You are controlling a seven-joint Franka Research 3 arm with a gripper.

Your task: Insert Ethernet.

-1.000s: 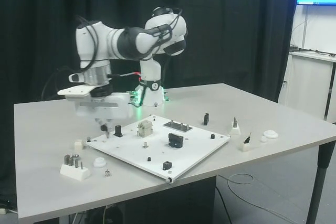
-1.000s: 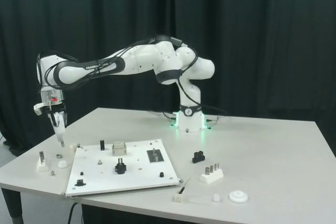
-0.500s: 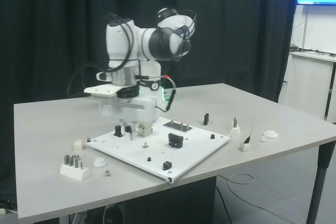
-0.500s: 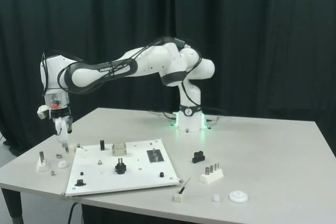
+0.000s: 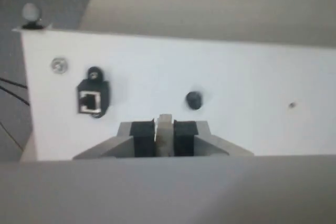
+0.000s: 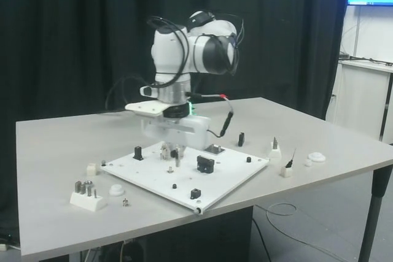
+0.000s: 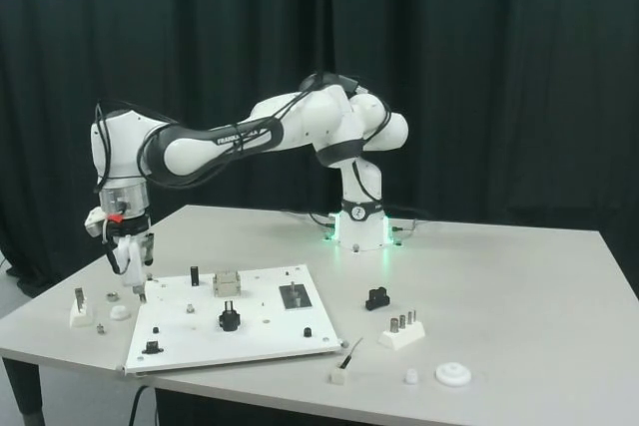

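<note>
The claw (image 5: 164, 139) is pinched shut on a small white plug (image 5: 165, 128) and hangs over the white board (image 5: 252, 87). The black Ethernet socket (image 5: 93, 98) sits near a corner of the board, a little way off. This looks like the carrying step. Next the plug must line up over the socket and go down. The board lies on the grey counter (image 6: 55, 145), with black curtains (image 7: 499, 67) behind.

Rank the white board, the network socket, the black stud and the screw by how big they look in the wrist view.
1. White board, by far largest.
2. Network socket.
3. Black stud and screw look about alike; I won't rank them.
The plug in the gripper is partly hidden, unranked.
</note>
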